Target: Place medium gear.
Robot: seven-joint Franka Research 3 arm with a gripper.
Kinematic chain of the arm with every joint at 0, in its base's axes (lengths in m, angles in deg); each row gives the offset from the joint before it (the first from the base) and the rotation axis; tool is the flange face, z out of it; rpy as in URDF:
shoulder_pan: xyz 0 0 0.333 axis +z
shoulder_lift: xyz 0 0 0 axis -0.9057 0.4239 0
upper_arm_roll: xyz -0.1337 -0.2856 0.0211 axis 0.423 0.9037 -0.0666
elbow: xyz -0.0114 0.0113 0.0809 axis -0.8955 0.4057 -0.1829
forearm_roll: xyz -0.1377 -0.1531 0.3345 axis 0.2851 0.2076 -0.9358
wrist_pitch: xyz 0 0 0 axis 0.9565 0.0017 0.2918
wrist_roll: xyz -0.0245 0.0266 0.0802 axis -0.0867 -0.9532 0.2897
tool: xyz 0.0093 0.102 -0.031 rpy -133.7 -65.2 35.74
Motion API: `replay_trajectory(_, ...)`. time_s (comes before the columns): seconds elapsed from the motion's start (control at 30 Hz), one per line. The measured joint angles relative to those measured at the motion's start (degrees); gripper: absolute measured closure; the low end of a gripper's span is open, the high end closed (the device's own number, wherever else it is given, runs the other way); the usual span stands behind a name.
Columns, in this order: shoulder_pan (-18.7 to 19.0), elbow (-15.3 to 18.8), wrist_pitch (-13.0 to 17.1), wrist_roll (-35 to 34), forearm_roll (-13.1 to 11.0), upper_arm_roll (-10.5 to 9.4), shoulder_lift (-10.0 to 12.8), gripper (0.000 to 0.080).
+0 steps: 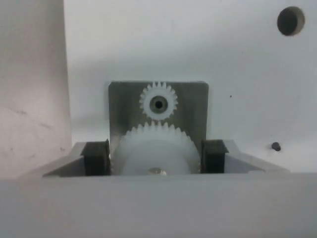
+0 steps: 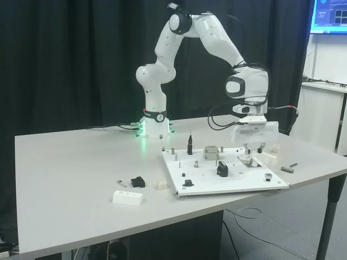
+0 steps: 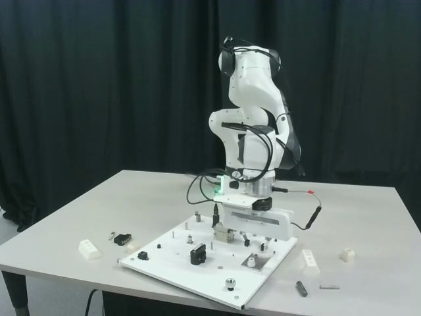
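The gripper (image 1: 156, 157) pinches the medium gear (image 1: 156, 148) over the grey plate (image 1: 119, 104), teeth beside the small gear (image 1: 158, 102). Seating appears underway; release likely follows once meshed.

White assembly board (image 2: 227, 181) lies on grey table (image 2: 70, 162), black curtain (image 2: 65, 59) behind. Off the board: white block (image 2: 128, 197), small black part (image 2: 138, 181), small white cube (image 2: 161, 184). Far side: black cylinder (image 3: 302, 288), white block (image 3: 308, 261). Monitor (image 2: 329, 16) in the corner.
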Motion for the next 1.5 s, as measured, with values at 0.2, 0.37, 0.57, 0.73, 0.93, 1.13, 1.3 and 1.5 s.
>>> replay_trajectory(0.2, -0.1, -0.7, -0.9, 0.0, 0.0, 0.24, -0.1, 0.0407)
replay_trajectory(0.37, -0.2, -0.9, -1.1, 0.0, 0.0, 0.32, -0.1, 0.0407)
replay_trajectory(0.57, -0.5, -1.1, -1.3, 0.0, 0.0, 0.32, -0.1, 0.0407)
replay_trajectory(0.73, -0.6, -1.3, -1.7, 0.1, 0.1, 0.32, -0.1, 0.0407)
replay_trajectory(0.93, -0.7, -1.4, -1.7, 0.1, 0.1, 0.32, -0.1, 0.0407)
replay_trajectory(1.13, -0.7, -1.4, -1.7, 0.2, 0.1, 0.3, -0.1, 0.0407)
replay_trajectory(1.3, -0.6, -1.4, -1.7, 0.4, 0.1, -0.04, -0.1, 0.0407)
replay_trajectory(1.5, -0.5, -1.9, -1.6, 0.4, 0.1, -1.24, 0.2, 0.0407)
